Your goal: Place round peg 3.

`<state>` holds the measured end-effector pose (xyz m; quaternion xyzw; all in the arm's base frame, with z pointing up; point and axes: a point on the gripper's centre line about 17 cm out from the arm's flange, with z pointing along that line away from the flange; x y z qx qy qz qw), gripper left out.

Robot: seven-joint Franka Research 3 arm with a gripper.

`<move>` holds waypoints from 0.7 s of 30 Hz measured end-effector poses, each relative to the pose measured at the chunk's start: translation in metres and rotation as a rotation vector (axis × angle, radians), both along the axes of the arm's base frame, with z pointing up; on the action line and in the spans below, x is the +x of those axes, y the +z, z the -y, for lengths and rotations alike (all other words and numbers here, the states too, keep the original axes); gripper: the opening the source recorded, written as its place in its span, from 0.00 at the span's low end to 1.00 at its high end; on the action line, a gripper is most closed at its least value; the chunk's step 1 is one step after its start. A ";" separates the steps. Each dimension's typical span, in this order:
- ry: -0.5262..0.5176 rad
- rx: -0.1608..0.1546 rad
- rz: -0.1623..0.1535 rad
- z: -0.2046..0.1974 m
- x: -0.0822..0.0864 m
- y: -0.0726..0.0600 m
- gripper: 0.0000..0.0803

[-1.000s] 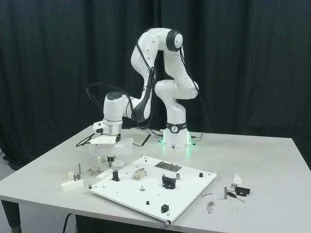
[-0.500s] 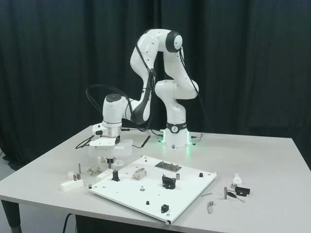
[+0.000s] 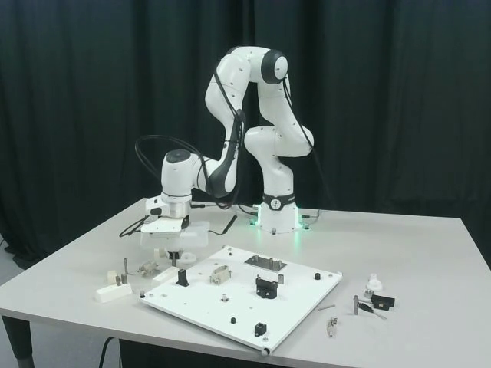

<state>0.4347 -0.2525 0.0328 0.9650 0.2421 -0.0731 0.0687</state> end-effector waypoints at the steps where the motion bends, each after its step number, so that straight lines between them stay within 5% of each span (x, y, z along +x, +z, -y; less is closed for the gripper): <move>1: -0.001 0.001 0.000 0.000 0.000 0.000 0.14; 8: 0.001 0.005 0.000 0.000 0.001 0.000 0.14; 9: 0.001 0.005 0.000 0.001 0.001 0.000 0.42; 14: 0.001 0.004 0.001 0.002 0.002 0.001 0.42; 15: 0.001 0.004 0.000 0.002 0.002 0.002 0.79; 20: 0.002 0.003 -0.003 0.003 0.004 0.004 0.79; 21: 0.002 0.003 -0.003 0.004 0.004 0.005 0.95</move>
